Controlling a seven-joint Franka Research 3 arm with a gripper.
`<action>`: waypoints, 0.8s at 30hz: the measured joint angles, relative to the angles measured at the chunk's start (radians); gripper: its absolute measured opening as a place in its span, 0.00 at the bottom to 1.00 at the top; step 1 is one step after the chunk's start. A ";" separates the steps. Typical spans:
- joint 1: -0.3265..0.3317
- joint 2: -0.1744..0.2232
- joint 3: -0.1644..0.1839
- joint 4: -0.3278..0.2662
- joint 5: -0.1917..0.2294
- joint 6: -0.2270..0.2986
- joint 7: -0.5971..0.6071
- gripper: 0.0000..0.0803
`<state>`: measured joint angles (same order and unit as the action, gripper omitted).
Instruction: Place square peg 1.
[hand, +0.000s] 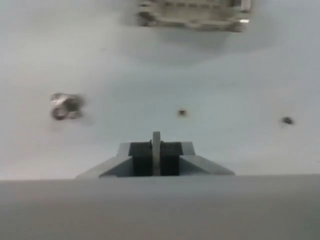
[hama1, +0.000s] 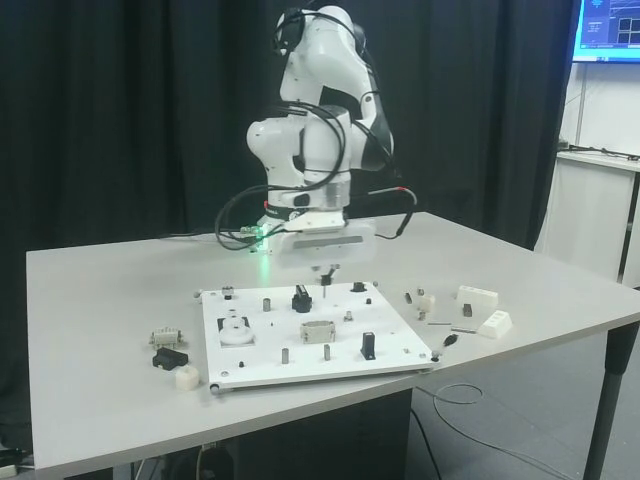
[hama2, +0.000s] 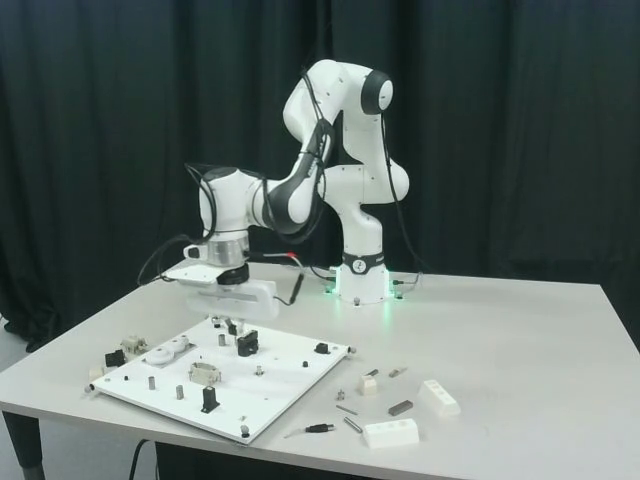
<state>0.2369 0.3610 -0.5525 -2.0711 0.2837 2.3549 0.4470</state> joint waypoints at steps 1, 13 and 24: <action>0.005 0.000 0.004 0.000 0.001 -0.002 0.006 0.03; 0.094 -0.002 0.069 0.000 0.005 -0.005 0.140 0.03; 0.226 -0.006 0.089 0.010 0.003 -0.002 0.273 0.03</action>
<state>0.4632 0.3551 -0.4631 -2.0610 0.2869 2.3531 0.7202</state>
